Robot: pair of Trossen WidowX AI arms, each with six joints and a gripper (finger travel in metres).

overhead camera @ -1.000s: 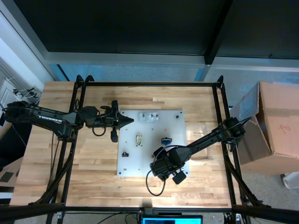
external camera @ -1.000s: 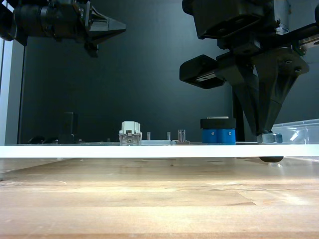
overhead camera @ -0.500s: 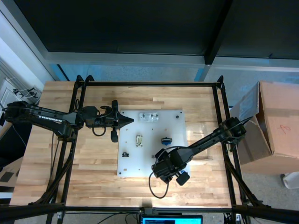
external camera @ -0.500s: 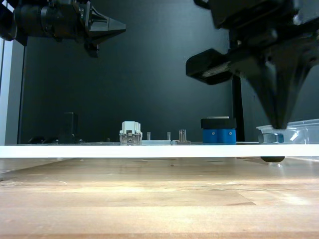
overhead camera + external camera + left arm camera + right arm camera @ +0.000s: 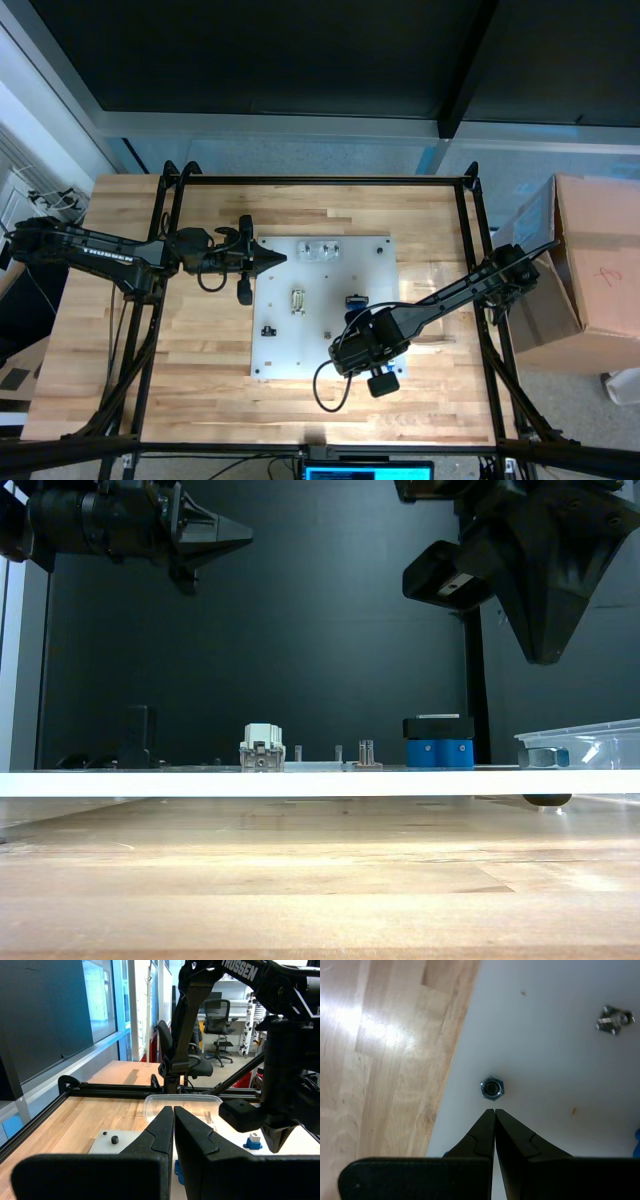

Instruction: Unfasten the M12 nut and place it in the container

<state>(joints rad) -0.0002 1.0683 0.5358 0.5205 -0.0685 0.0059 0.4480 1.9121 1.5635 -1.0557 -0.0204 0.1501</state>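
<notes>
High view: the left gripper hung at the far left edge of the white board, its fingers pointing inward across it. The right gripper pointed down over the board's near right part and hid what lay under its fingertips. The clear container lay on the wooden surface, well to the outer side of the right fingers.

Low view: the left gripper was high above the board, its tips drawn to one point. The right gripper hung with its tips pressed together and nothing between them. The M12 nut sat straight below those tips, well apart from them, down at board level and in front of the container. A blue block stood to the inner side of the right fingers, and a grey connector further inward.

Left wrist view: the left fingers lay closed against each other and empty. Beyond their tips were the container and the right arm.

Right wrist view: the right fingers were shut together on nothing. The nut sat just beyond their tips, not touching them. It lay flat on its stud on the white board, its dark centre showing, close to the board's edge. A small silver fitting lay further out.
</notes>
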